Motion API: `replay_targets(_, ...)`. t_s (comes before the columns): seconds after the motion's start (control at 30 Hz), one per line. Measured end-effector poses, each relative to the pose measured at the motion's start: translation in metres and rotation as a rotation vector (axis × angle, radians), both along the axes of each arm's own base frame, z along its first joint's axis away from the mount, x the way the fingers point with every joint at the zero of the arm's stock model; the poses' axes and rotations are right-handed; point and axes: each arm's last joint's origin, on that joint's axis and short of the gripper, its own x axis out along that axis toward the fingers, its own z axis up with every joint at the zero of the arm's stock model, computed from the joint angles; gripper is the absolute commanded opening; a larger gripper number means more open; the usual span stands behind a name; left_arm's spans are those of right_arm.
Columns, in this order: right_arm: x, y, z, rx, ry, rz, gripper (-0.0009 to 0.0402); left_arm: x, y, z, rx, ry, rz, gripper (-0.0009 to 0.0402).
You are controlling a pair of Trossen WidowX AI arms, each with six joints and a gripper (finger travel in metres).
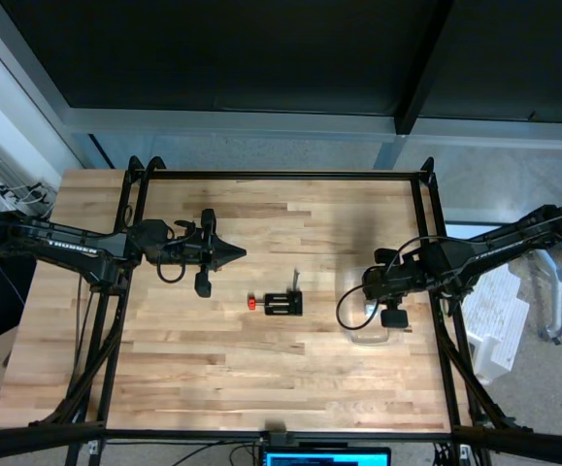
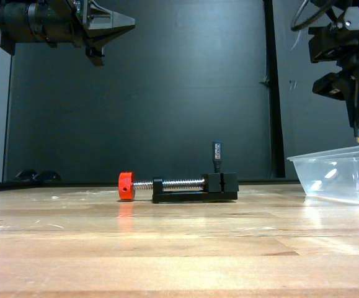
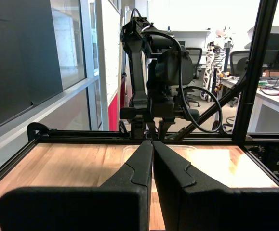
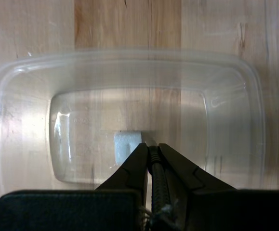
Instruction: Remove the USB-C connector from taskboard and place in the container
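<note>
We're looking down on a pale wooden bench (image 1: 213, 359), ringed by a black frame (image 1: 281, 176). At 6 o'clock we catch a lit blue screen (image 1: 324, 456). Off past 3 o'clock there's a white stack (image 1: 494, 320) on the floor. And a small white cube (image 4: 127, 144) lies flat, out toward 3 o'clock.

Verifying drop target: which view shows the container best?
Right wrist view: the container whole from above, right gripper holding the USB-C connector over it. High view: right arm covers most. Low view: one side wall. Left wrist view: faint rim beyond the left gripper, raised over the table's left.
</note>
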Motion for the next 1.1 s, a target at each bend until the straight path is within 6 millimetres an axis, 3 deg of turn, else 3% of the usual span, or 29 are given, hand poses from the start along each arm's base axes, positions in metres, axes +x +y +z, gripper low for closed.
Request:
replay_targets(0.4, 0.0, 0.001, -0.001, 0.008, 0.002, -0.015, 0.0169, 0.0, 0.0, 0.0, 0.0, 0.0, 0.0, 0.0)
replay_targets(0.6, 0.0, 0.001, -0.001, 0.013, 0.003, -0.026, 0.0207, 0.0, 0.0, 0.0, 0.0, 0.0, 0.0, 0.0)
replay_targets(0.9, 0.002, 0.002, 0.007, 0.028, -0.021, -0.031, 0.0207, 0.0, 0.0, 0.0, 0.0, 0.0, 0.0, 0.0)
replay_targets(1.1, 0.004, 0.002, 0.012, 0.037, -0.04, -0.041, 0.0138, 0.0, 0.0, 0.0, 0.0, 0.0, 0.0, 0.0)
